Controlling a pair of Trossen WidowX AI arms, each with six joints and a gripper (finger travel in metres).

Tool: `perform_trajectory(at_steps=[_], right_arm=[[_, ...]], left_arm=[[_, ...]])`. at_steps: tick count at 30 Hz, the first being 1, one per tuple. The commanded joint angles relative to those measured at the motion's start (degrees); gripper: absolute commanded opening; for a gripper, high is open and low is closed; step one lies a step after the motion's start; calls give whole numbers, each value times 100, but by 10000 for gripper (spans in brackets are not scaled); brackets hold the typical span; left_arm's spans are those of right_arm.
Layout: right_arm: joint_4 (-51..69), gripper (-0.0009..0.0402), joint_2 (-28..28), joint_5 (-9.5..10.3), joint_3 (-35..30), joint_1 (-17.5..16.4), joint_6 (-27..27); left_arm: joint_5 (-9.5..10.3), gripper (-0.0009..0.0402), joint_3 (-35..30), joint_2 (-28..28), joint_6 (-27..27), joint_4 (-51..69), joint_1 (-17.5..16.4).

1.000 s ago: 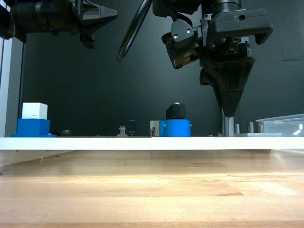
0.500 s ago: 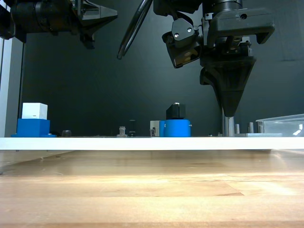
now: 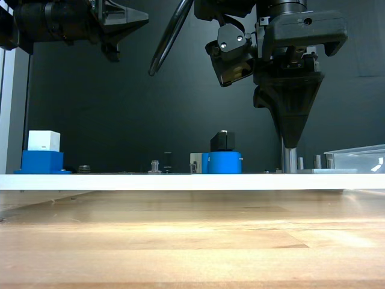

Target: Pick the 16mm cylinder and place it in the taskboard

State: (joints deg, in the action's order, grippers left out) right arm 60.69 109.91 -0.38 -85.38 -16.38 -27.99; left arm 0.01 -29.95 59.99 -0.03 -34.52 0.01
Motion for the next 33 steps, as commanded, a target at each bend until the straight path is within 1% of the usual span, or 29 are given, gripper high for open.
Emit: perform_trajectory(at_steps=[1, 33], right_arm=[[26, 23, 13, -9, 9, -2, -4], [28, 23, 2, -15, 9, 0, -72]], left_arm=[[0, 0, 0, 2, -2, 0, 0], [0, 0, 0, 2, 0, 0, 0]])
